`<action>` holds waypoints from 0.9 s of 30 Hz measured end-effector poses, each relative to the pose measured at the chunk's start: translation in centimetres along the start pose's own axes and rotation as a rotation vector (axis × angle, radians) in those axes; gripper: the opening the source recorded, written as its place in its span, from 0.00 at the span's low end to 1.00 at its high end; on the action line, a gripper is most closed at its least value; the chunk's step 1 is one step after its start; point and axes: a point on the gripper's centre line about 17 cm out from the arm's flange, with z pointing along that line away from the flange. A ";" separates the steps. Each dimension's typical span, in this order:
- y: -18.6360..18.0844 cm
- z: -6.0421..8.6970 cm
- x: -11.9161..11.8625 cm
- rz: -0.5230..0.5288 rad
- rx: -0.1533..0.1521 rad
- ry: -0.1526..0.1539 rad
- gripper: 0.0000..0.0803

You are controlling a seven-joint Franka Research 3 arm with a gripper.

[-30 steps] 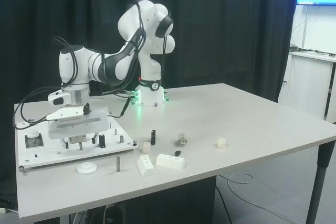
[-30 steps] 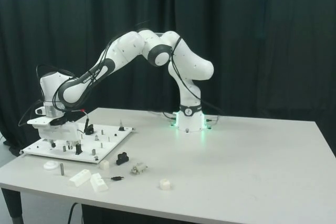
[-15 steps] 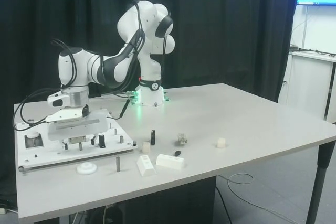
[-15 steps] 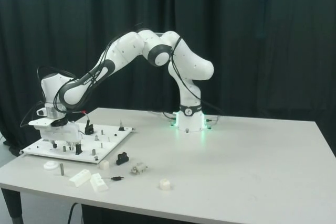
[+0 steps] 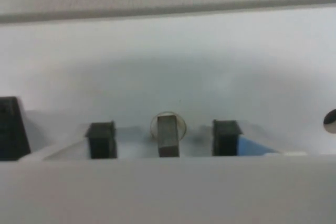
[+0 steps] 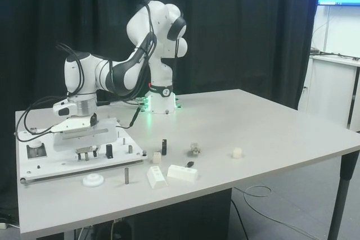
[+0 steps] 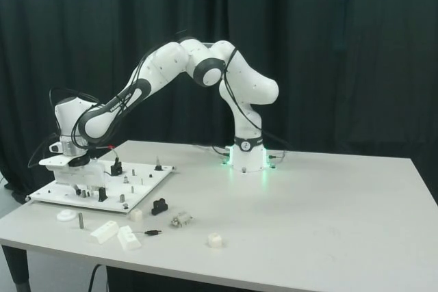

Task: Remove square peg 3.

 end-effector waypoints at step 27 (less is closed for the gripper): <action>0.3 0.3 0.0 -0.018 -0.032 -0.009 0.10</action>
